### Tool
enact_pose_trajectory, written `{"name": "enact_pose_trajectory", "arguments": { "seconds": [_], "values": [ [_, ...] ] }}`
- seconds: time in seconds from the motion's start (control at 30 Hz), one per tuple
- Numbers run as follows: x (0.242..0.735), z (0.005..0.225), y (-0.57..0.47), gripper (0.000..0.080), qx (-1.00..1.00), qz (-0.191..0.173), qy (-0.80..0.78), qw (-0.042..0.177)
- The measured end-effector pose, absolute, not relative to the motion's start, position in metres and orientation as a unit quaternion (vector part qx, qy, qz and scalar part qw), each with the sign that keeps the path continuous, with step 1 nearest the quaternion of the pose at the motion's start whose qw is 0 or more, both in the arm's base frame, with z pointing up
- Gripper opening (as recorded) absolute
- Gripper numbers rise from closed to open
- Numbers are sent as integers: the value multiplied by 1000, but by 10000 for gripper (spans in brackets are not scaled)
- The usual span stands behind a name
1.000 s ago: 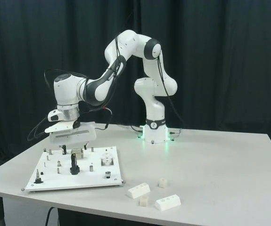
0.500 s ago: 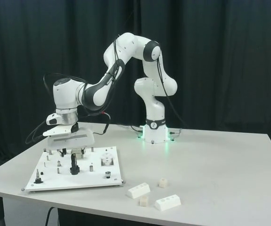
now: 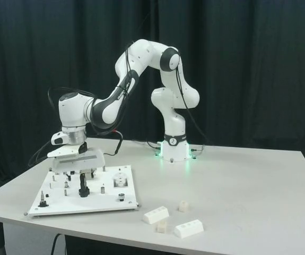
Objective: Remove D-SUB.
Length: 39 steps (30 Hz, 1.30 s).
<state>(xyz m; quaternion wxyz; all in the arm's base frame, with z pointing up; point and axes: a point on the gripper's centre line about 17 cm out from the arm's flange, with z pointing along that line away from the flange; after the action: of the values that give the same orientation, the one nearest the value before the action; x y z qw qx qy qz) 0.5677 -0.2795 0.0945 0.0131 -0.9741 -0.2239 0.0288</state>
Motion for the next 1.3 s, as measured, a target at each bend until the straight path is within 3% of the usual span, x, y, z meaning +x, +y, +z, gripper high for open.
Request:
{"name": "enact_pose_trajectory", "arguments": {
  "seconds": [0.33, 0.37, 0.57, 0.6, 0.63, 0.67, 1.07, 1.1, 1.3],
  "values": [
    [564, 85, -279, 800, -973, 33, -226, 18],
    [564, 84, -280, 710, -973, 33, -226, 18],
    [564, 83, -280, 710, -974, 34, -225, 18],
    [564, 84, -280, 550, -974, 34, -225, 18],
    [564, 84, -280, 550, -974, 34, -225, 18],
    [565, 84, -280, 359, -973, 33, -226, 18],
    [569, 99, -269, 359, -973, 32, -226, 24],
    [569, 101, -268, 155, -973, 32, -227, 25],
    [569, 112, -266, 155, -972, 32, -232, 25]
  ]
}}
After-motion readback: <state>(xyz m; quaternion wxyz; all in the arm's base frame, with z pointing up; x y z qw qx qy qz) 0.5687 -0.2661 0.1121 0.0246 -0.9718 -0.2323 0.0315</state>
